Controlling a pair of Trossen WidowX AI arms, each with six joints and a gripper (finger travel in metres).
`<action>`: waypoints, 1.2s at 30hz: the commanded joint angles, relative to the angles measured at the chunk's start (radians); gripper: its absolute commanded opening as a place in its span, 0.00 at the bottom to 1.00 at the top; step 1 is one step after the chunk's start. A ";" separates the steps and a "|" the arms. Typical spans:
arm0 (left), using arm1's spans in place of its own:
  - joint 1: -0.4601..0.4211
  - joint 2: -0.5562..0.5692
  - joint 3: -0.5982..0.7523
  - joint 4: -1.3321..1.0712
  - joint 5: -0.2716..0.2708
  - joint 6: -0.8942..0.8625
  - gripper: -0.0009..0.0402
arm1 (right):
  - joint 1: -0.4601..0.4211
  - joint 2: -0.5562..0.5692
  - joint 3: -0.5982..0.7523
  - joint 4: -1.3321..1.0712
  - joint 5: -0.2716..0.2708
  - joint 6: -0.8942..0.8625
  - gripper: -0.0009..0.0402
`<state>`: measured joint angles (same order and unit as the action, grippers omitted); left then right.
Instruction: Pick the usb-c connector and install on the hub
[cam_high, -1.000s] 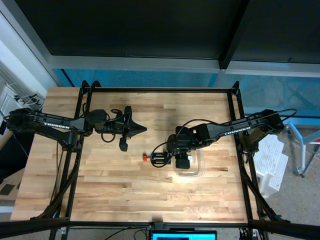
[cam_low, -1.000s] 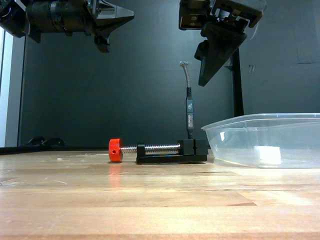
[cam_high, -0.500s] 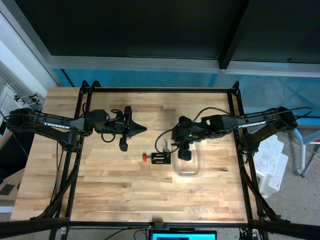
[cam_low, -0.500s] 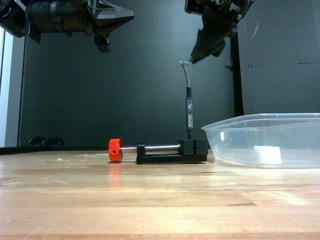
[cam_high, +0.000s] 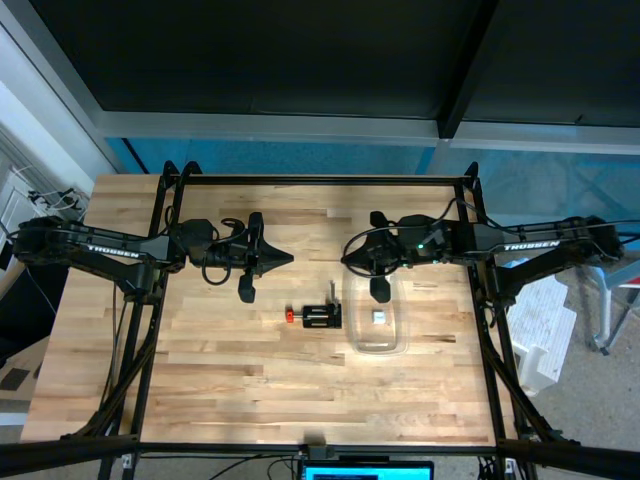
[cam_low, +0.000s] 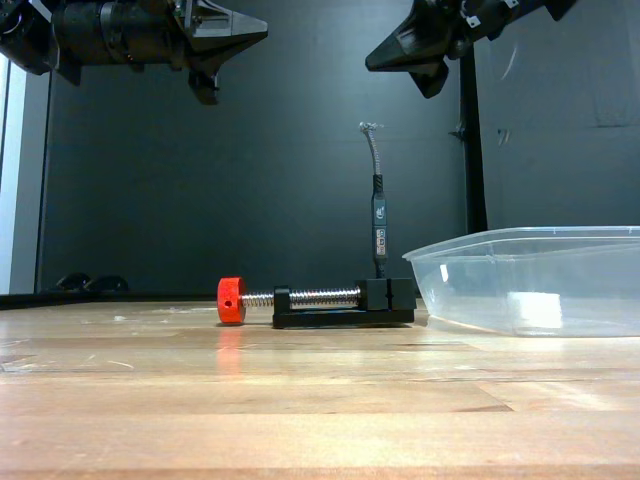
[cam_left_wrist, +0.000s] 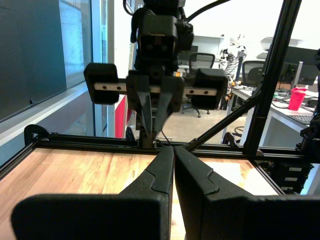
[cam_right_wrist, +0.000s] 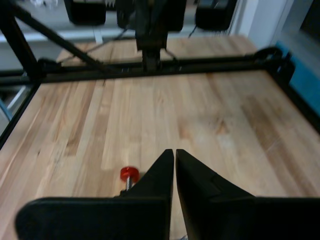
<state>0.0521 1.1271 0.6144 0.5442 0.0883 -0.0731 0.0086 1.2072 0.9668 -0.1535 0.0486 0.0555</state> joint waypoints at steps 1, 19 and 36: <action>0.000 0.000 0.000 0.000 0.000 0.000 0.02 | -0.011 -0.038 -0.049 0.079 -0.021 -0.005 0.03; 0.000 0.000 0.000 0.000 0.000 0.000 0.02 | -0.033 -0.161 -0.293 0.483 -0.053 0.006 0.02; 0.000 0.000 0.000 0.000 0.000 0.000 0.02 | -0.032 -0.175 -0.369 0.595 -0.072 0.006 0.02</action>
<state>0.0521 1.1271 0.6140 0.5442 0.0883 -0.0734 -0.0242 1.0313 0.5972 0.4416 -0.0231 0.0620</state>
